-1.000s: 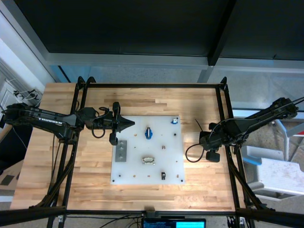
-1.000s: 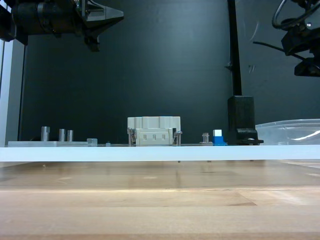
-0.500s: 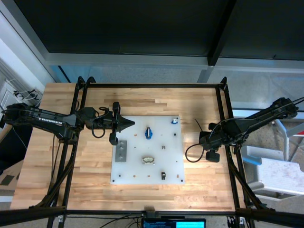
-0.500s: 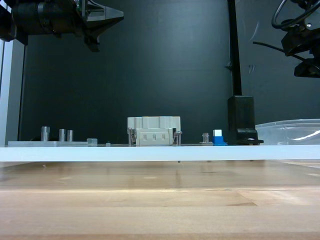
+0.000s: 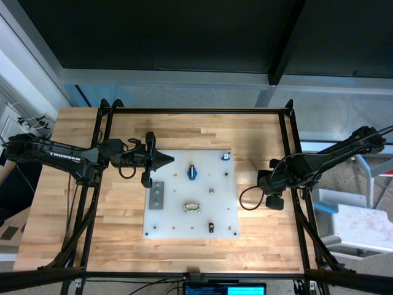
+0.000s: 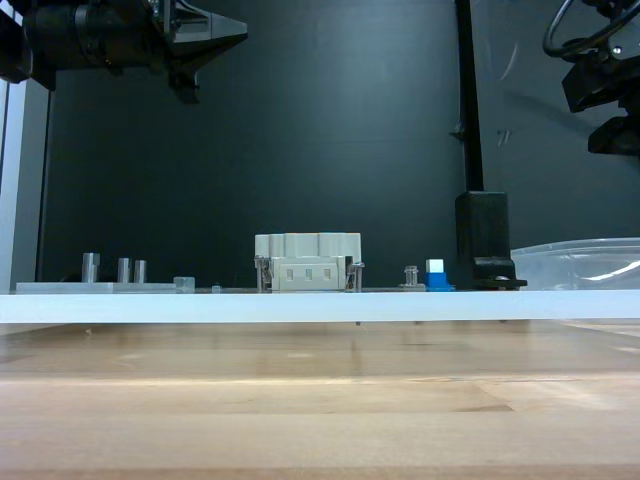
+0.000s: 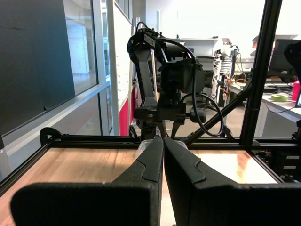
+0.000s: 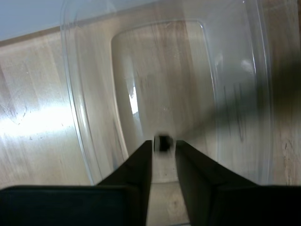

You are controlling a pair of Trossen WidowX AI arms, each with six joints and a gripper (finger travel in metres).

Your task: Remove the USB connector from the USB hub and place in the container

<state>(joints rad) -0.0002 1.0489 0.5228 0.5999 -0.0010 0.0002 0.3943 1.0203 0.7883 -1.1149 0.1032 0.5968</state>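
You are hovering the right gripper [image 8: 163, 145] over the container [image 8: 164, 70], which is lying on the wooden table [image 5: 92, 233] just beside the right edge of the white board [image 5: 178, 224]. The clear tray is filling most of the right wrist view, so the tool is pointing down into it. The dark plug of the USB connector [image 8: 163, 140] is showing right at the tip of that gripper, above the tray floor. You cannot tell whether the tool is clamping it or has let it go. A dark streak is running from near the plug across the tray, and it is too blurred to tell whether it is the thin lead. The USB hub [image 5: 210, 227] is standing on the board close to its near edge. It is well apart from the tray, and nothing is plugged into it. You are keeping the left gripper [image 7: 163, 141] high over the far left part of the board, pointing inward toward the other arm. Its two tips are pressing together with nothing between them. Below and nearer than that tool, the grey block [image 5: 158, 196] with holes is lying along the board's left side. The beige fitting [image 5: 192, 209] is sitting near the board's middle, between the grey block and the hub. A blue piece [image 5: 192, 173] is standing farther back on the board, near the closed left tool but not touching it.
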